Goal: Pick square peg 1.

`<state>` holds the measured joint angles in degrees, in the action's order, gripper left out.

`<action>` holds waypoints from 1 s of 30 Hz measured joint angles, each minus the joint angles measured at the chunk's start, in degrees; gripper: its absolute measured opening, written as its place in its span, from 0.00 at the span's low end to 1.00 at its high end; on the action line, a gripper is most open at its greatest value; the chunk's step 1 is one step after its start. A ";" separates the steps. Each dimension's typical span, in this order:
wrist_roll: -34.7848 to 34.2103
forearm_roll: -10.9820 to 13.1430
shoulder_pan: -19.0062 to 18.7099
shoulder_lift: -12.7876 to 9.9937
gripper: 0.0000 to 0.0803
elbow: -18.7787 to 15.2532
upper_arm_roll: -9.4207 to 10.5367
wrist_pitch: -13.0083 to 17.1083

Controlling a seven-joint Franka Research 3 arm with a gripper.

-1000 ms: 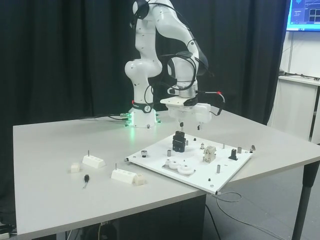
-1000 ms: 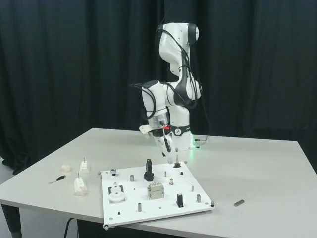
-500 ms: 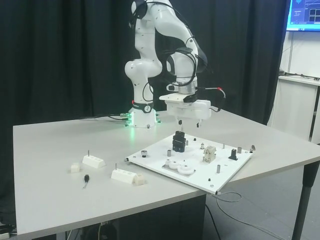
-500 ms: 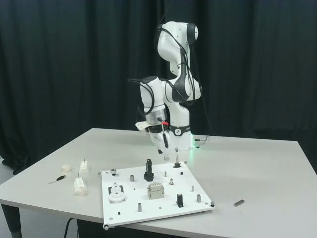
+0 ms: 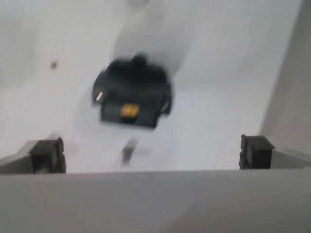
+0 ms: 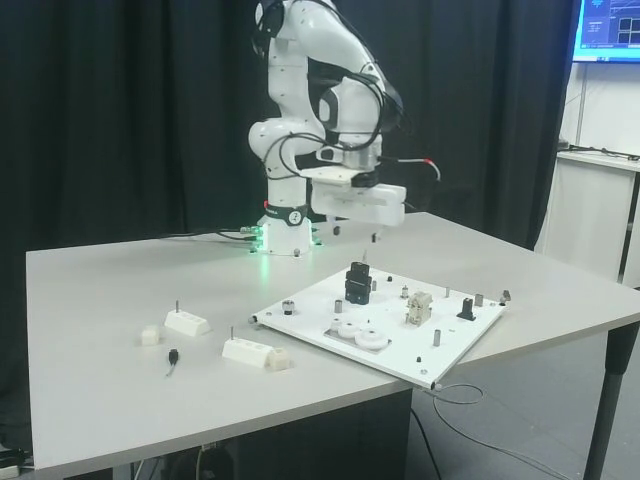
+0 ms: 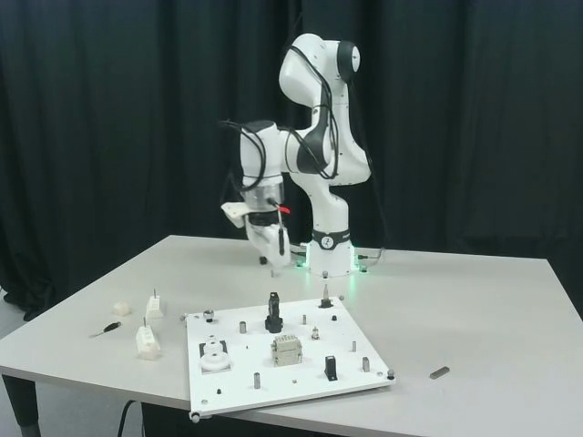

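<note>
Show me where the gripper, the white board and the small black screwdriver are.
gripper point(image 7: 273, 261), second room view, between its fingertips.
white board point(image 7: 351, 369), second room view, a bare patch near its front edge.
black screwdriver point(image 6: 173, 356), first room view, its handle.

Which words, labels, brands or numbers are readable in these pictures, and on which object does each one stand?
No text is readable in any view.
Monitor, upper corner of the first room view: it shows lines of content, too small to read.
Black part in the wrist view: it has a small tag, blurred, and no letters can be made out.
Robot arm, white board and grey table: no visible label or number.
</note>
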<state>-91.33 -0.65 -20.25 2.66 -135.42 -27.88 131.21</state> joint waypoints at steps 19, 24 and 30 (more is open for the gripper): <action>24.53 -11.32 7.31 -1.09 1.00 6.45 -3.88 -2.95; 34.29 -11.78 9.74 -2.61 1.00 8.07 -4.74 -2.80; 46.39 -11.80 12.37 -5.14 1.00 10.01 -5.90 -2.19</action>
<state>-44.94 -12.45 -7.89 -2.48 -125.41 -33.78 129.01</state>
